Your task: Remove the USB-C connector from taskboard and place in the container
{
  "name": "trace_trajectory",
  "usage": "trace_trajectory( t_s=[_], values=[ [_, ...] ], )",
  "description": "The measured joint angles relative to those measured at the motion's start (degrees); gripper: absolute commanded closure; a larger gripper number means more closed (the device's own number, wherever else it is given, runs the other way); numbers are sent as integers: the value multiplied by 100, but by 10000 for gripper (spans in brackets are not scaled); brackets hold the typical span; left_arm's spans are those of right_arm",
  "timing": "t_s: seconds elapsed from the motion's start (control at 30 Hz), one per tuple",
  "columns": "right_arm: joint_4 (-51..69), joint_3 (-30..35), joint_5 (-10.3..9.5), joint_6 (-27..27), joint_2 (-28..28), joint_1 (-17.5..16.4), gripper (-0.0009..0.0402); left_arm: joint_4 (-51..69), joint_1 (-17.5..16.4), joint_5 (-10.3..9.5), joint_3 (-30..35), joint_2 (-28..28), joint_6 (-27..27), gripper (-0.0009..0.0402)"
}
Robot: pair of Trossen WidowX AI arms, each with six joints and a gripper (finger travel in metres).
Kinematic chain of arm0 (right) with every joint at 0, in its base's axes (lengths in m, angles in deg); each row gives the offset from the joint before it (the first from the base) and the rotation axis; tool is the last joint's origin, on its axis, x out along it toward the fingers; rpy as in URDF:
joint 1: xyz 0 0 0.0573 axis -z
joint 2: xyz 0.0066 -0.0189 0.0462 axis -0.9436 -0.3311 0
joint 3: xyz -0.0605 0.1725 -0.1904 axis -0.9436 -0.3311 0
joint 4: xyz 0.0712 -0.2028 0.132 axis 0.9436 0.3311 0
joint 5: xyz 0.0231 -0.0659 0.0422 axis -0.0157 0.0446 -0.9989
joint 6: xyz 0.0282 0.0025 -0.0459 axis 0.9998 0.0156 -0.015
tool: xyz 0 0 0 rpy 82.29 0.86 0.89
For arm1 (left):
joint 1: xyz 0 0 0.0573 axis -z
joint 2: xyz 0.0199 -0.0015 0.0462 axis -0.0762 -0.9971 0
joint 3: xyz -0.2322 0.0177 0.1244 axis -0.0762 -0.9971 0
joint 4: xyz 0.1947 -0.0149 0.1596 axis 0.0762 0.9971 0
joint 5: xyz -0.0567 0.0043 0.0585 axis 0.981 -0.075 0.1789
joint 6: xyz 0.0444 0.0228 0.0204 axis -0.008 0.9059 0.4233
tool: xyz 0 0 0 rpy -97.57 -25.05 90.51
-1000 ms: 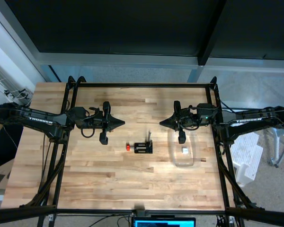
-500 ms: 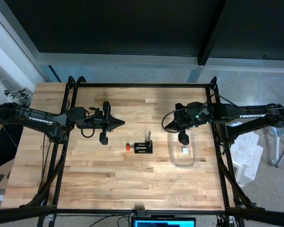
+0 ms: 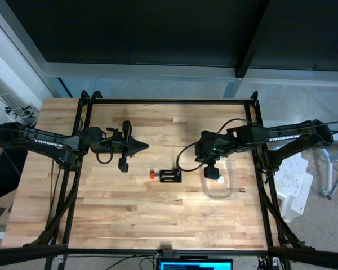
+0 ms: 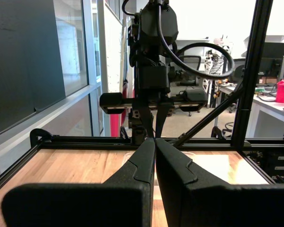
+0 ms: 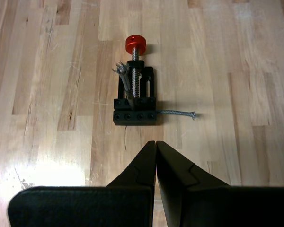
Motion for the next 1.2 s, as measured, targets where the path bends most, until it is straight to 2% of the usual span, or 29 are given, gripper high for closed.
trace_trajectory(
  t_s=[0.1,0.23,0.4,0.5,0.6,0.67,1.2],
  values=[
    [0,175,-2,0,-225,-22,376,-2,0,0,0,0,0,393],
    [7,343,-13,0,-479,-74,326,-2,0,0,0,0,-2,393],
    [177,595,92,101,-822,-179,265,-2,0,0,2,0,0,393],
    [229,748,190,188,-1038,-234,245,0,0,0,0,0,0,393],
    [236,852,420,219,-1237,-310,238,-2,0,0,0,0,0,393],
    [238,938,490,221,-1384,-352,239,-2,0,0,2,0,0,393],
    [125,1113,542,310,-1982,-417,240,-2,0,0,2,0,0,393]
  ],
)
